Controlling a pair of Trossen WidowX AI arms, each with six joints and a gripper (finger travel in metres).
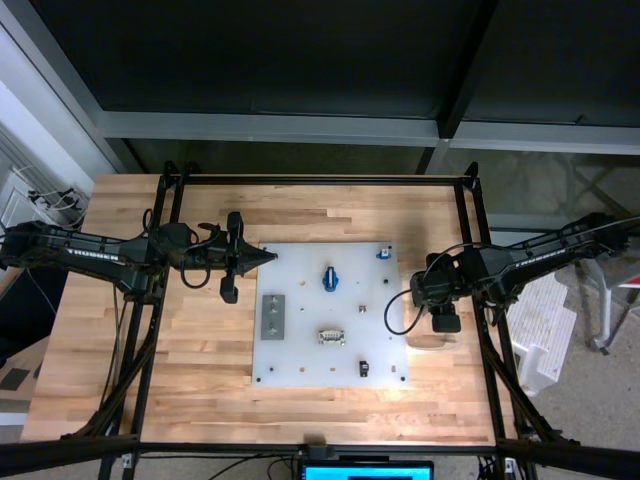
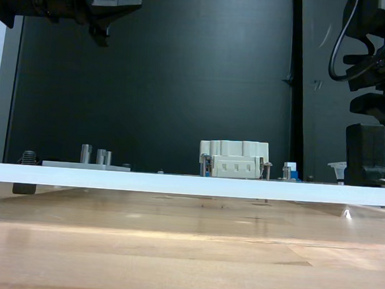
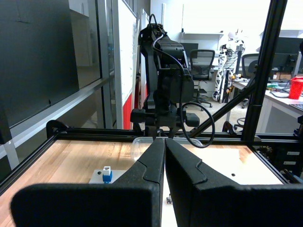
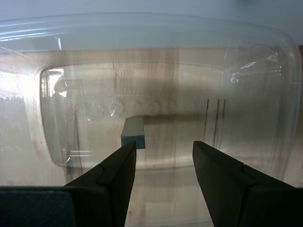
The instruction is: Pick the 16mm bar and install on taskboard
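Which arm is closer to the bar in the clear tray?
Right. The right gripper hangs open above the bar in the tray; the left gripper, shut, hovers across the board at its left edge.

left tool point(image 1: 268, 257): raised, level, pointing inward, jaws pressed together | right tool point(image 4: 164, 147): pointing down, jaws spread

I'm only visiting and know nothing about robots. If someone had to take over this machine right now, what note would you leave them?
Left gripper: shut, nothing in it, held high over the left edge of the white square task board.
Right gripper: open, pointing down into the clear plastic tray to the right of the board.
The short grey square-ended bar lies free in that tray, just beyond the right gripper's fingertips, not gripped.
Done: right gripper is over the bar.
Left: grasp the bar, carry it to the board, install it.
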